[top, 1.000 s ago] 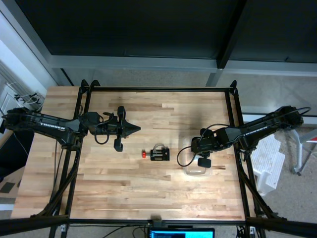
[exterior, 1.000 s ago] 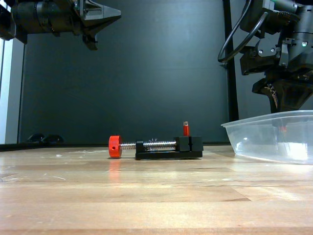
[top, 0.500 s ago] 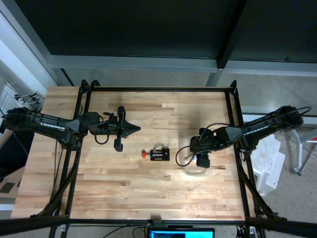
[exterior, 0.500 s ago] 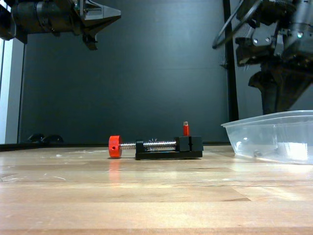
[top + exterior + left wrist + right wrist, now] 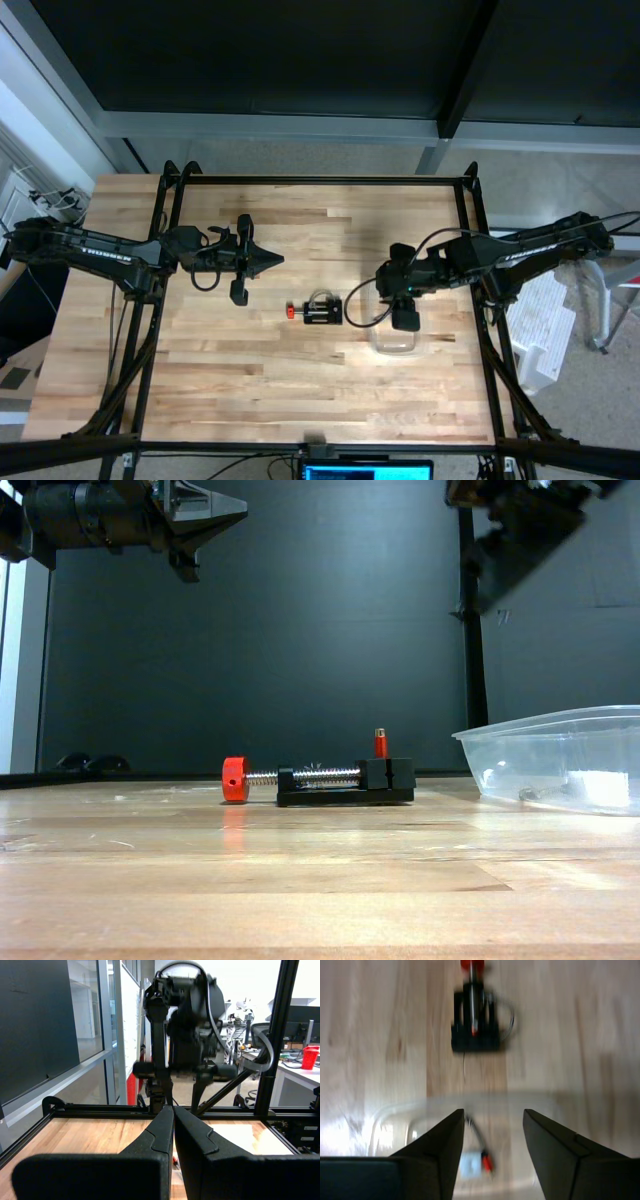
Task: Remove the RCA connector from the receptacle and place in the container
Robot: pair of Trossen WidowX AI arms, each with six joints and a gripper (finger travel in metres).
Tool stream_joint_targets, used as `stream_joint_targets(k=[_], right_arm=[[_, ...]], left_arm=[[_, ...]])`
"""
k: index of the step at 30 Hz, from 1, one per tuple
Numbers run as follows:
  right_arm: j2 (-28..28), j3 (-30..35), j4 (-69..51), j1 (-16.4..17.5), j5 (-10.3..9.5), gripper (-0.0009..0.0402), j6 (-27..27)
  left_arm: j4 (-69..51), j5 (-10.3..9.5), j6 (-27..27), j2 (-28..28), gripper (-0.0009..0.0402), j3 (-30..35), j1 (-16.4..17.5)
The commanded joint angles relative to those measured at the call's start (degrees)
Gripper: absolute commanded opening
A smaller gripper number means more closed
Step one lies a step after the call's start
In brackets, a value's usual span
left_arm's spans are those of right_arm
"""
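Note:
The black receptacle [image 5: 321,311] lies mid-table with its red knob [image 5: 234,779] at the left end and a red nub [image 5: 380,743] standing on top. To its right stands the clear container [image 5: 397,340]. Inside it, in the right wrist view, the RCA connector [image 5: 474,1134] lies loose as a thin dark stick beside a small whitish square piece [image 5: 469,1165]. My right gripper [image 5: 492,1127] hangs open and empty high above the container's left rim [image 5: 510,1096], seen from above as [image 5: 392,288]. My left gripper [image 5: 268,260] is shut, held high over the table's left half.
A black frame rail [image 5: 320,181] borders the table at the back, with posts at both sides. Bare wooden table [image 5: 250,370] lies in front of the receptacle and container. The right arm's cable [image 5: 360,310] loops down near the container's left edge.
My right gripper let the connector drop into the container, then rose well above it and shifted slightly left. The left arm has not moved.

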Motion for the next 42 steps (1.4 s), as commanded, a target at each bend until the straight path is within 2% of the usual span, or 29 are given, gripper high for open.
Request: stream_joint_targets(k=[1,5,10,12,15,21,29,35,42], right_arm=[[-0.2,1.22,3.5,-1.55,-0.9,0.0121,-2.58],[-1.18,-0.28,10.47,-3.69,-2.27,0.0076,-3.15],[-3.63,-3.74,21.49,-5.77,-2.58,-0.0006,-5.66],[-4.94,-5.66,27.15,-7.13,-3.43,0.0006,-6.56],[-6.54,-7.98,35.12,-8.87,-5.01,-0.0002,-7.82],[-9.03,-13.38,49.53,-8.9,-5.01,0.0,-10.64],[-11.19,-21.59,67.91,-9.2,-4.76,0.0,-10.6],[-11.23,-25.73,74.95,-9.2,-4.42,0.0,-9.73],[-11.26,-27.23,76.52,-9.18,-4.42,0.0,-9.57]], left_arm=[[0.0,0.02,0.0,0.02,0.0,0.0,0.0],[0.0,0.02,0.0,0.02,0.0,0.0,0.0],[0.0,0.02,0.0,0.0,0.0,0.0,0.02],[0.0,0.02,0.0,0.02,0.0,0.0,0.0],[0.0,0.02,0.0,0.0,0.0,0.0,0.0],[0.0,0.02,0.0,0.0,0.0,0.0,0.02],[0.0,0.02,0.0,0.0,0.0,0.0,0.02],[0.0,0.02,0.0,0.0,0.0,0.0,0.0],[0.0,0.02,0.0,0.0,0.0,0.0,0.0]])
